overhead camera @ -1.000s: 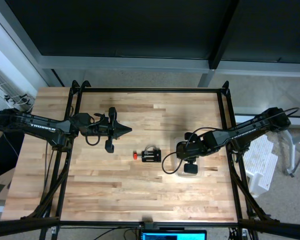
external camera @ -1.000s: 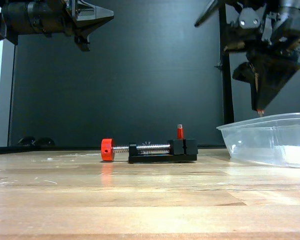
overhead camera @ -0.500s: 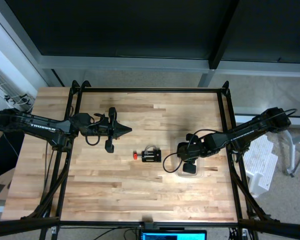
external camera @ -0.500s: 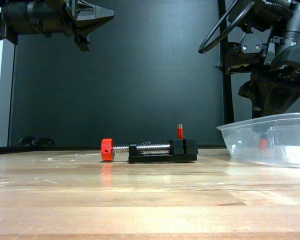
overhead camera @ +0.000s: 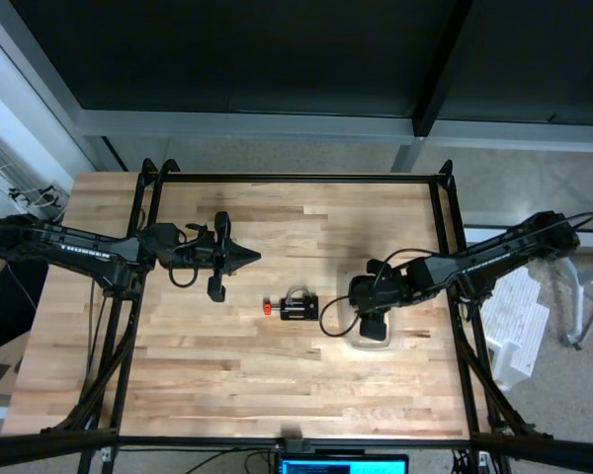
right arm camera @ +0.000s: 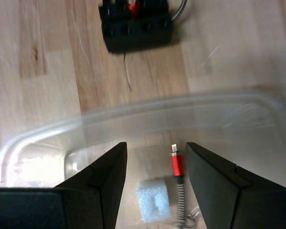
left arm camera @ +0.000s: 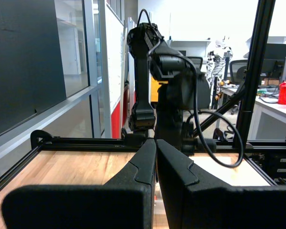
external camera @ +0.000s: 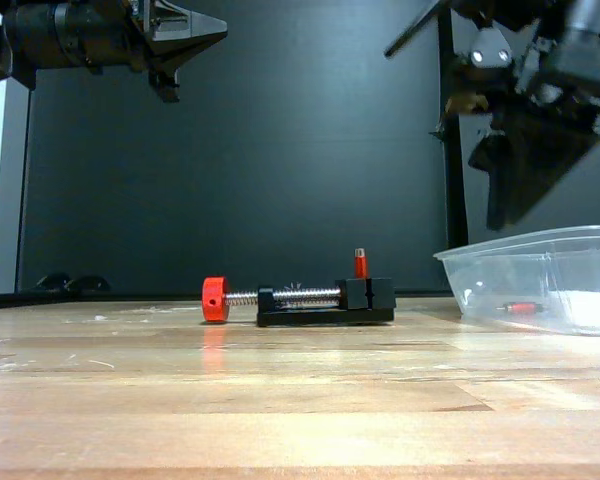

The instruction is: Remove the RCA connector from the receptacle and place in the container

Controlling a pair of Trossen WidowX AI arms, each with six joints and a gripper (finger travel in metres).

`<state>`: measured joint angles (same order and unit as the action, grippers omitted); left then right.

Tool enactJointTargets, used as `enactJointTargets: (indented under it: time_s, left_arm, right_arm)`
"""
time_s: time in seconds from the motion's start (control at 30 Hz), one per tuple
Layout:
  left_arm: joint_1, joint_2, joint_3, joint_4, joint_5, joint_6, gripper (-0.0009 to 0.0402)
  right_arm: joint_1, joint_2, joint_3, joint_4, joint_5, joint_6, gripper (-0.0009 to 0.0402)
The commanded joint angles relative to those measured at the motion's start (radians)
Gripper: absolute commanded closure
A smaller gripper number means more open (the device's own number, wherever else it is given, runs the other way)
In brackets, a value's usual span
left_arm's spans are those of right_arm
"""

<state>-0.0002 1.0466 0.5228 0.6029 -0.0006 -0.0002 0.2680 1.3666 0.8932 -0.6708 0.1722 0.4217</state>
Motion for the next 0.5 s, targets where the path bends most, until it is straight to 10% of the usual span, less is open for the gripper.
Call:
enactJointTargets:
  time_s: [0.03, 0.5]
  left_arm:
    - [0.0, 0.0, 0.0, 0.0, 0.0, 0.0, 0.0393]
    - [0.0, 0.0, 0.0, 0.0, 0.0, 0.0, 0.0393]
  right_arm:
    - [-0.022, -0.016, 0.053, -0.048, -0.003, -0.014, 0.0223]
    - [-0.139, -0.135, 0.14, 0.186, -0.007, -0.278, 0.0352]
